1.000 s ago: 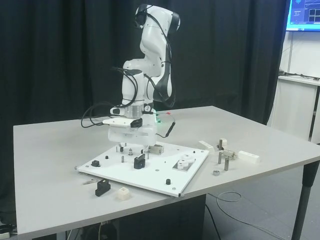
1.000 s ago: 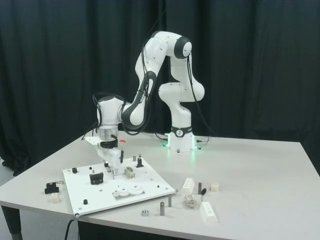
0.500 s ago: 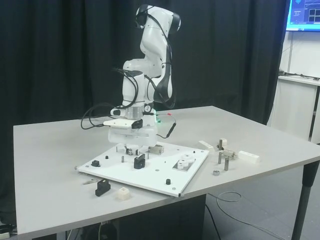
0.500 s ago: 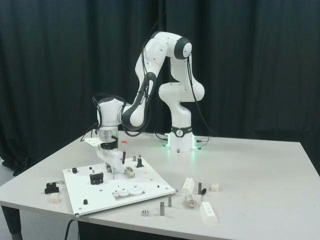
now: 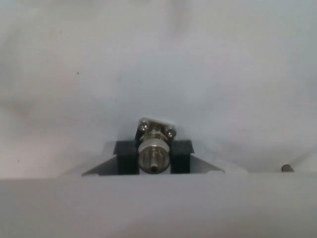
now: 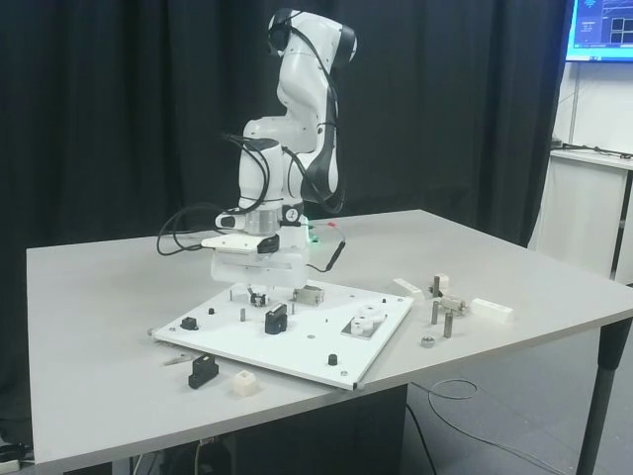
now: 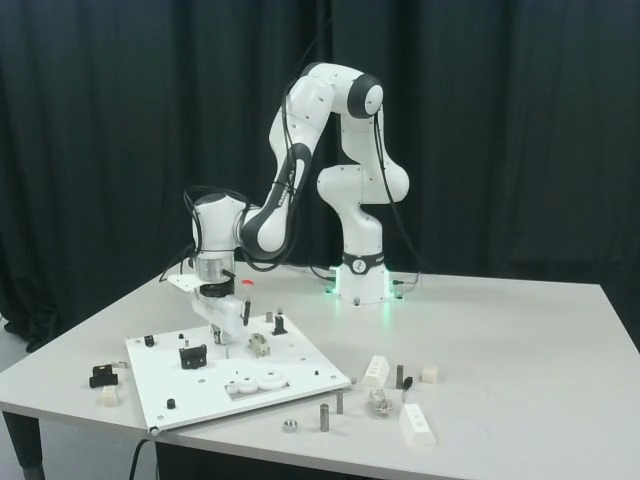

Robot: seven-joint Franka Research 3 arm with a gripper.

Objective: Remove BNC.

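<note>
Black curtains hang behind the grey surface (image 6: pixel 89 297), where a white board (image 6: pixel 297 341) lies. Above the board hangs the tool (image 6: pixel 259 294), its black fingers (image 5: pixel 182 156) closed on the BNC connector (image 5: pixel 154 148). Seen through the wrist camera, the connector's long axis points straight toward the lens, upright.

The BNC (image 5: pixel 154 154) is a small metal connector — a ribbed round barrel with a central pin at its open end, on a little flange with two screws. It sits between two black fingers (image 5: pixel 126 156), lifted clear of the white board (image 6: pixel 297 332) — barrel pointing down.
</note>
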